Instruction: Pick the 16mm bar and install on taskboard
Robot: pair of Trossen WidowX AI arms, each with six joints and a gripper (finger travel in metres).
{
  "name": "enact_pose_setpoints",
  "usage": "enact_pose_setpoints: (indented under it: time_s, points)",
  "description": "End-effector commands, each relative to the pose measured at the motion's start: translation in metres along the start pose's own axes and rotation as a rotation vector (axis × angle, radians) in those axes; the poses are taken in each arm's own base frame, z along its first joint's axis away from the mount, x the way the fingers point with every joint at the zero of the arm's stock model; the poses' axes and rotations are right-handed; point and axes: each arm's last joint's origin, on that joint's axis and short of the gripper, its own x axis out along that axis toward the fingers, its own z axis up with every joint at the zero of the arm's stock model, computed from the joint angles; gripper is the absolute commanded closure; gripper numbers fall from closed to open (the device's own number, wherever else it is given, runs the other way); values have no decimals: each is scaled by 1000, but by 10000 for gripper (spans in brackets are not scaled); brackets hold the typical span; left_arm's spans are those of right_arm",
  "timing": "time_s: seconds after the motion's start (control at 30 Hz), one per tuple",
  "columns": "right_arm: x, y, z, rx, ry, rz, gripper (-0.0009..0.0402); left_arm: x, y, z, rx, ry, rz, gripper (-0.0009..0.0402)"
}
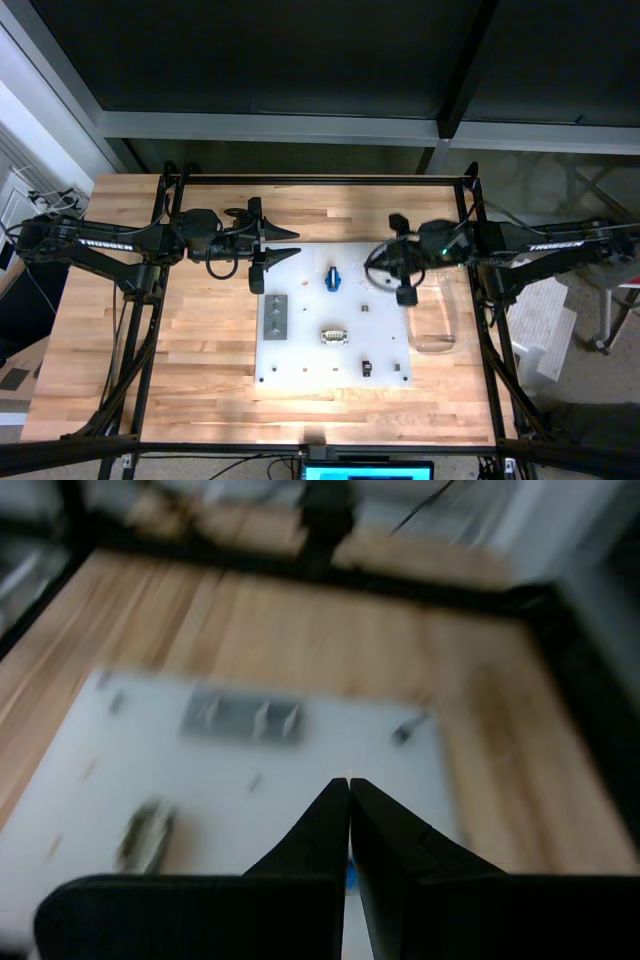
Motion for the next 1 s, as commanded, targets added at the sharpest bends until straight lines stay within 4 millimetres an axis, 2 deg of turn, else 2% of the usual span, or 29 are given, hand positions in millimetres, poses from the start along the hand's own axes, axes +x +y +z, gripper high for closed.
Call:
enact_pose_setpoints:
  time_s: [0.03, 0.17, 0.43, 0.73, 1.0]
  points:
    - [-1, -9, -1, 55, -123, -12, 394, 0, 0, 0, 0, 0, 0, 262]
    - [0, -18, 0, 109, -240, -26, 394, 0, 0, 0, 0, 0, 0, 262]
    - [3, -22, 1, 170, -455, -33, 394, 0, 0, 0, 0, 0, 0, 262]
    - [9, -20, -14, 178, -513, -31, 394, 0, 0, 0, 0, 0, 0, 262]
    - [10, -19, -15, 178, -508, -2, 393, 0, 0, 0, 0, 0, 0, 262]
